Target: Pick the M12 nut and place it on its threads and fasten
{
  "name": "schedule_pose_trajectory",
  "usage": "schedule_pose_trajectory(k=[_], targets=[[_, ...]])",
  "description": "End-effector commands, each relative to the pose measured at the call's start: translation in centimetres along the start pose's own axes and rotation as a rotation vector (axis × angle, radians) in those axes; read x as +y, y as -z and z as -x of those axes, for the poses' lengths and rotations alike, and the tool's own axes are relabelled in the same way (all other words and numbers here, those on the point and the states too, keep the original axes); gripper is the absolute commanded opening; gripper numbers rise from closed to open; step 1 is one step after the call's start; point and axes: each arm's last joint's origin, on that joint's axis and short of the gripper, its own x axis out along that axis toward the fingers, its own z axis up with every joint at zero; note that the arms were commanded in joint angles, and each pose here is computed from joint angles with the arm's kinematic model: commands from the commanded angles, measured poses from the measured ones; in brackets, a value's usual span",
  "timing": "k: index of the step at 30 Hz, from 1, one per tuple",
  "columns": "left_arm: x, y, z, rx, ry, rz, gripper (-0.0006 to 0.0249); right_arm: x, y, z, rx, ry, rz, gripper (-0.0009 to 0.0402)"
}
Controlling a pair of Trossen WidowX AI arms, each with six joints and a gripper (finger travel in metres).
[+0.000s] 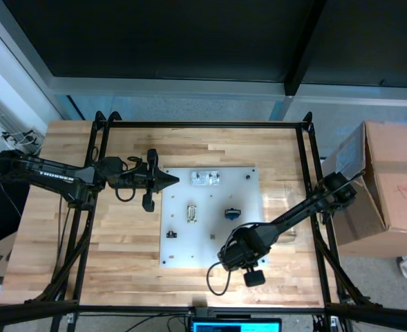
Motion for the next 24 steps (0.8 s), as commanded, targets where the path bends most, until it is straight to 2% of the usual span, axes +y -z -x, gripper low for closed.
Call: schedule_pose_trajectory(k=[1, 5, 9, 11, 14, 18, 19, 20, 24], targets=[[0.0, 0.0, 0.0, 0.0, 0.0, 0.0, 0.0, 0.0, 0.1, 0.4, -0.009, 0.02, 0.001, 0.0], [0.0, 0.0, 0.0, 0.0, 0.0, 0.0, 0.0, -0.5, 0.1, 0.6, -0.061, 0.176, -0.052, 0.0], [0.0, 0.0, 0.0, 0.0, 0.0, 0.0, 0.0, -0.8, 0.0, 0.7, -0.1, 0.283, -0.055, 0.0], [0.0, 0.0, 0.0, 0.0, 0.0, 0.0, 0.0, -0.9, -0.1, 0.6, -0.111, 0.304, -0.054, 0.0], [0.0, 0.0, 0.0, 0.0, 0.0, 0.0, 0.0, -0.9, -0.4, 0.1, -0.115, 0.302, -0.054, 0.0], [0.0, 0.0, 0.0, 0.0, 0.0, 0.0, 0.0, -0.9, -0.5, -0.3, -0.108, 0.29, -0.055, 0.0], [0.0, 0.0, 0.0, 0.0, 0.0, 0.0, 0.0, -0.9, -0.5, -0.3, -0.102, 0.269, -0.054, 0.0], [0.0, 0.0, 0.0, 0.0, 0.0, 0.0, 0.0, -0.8, -0.5, -0.3, -0.091, 0.234, -0.053, 0.0], [0.0, 0.0, 0.0, 0.0, 0.0, 0.0, 0.0, 0.0, -0.3, -0.1, -0.015, -0.005, -0.025, 0.0]])
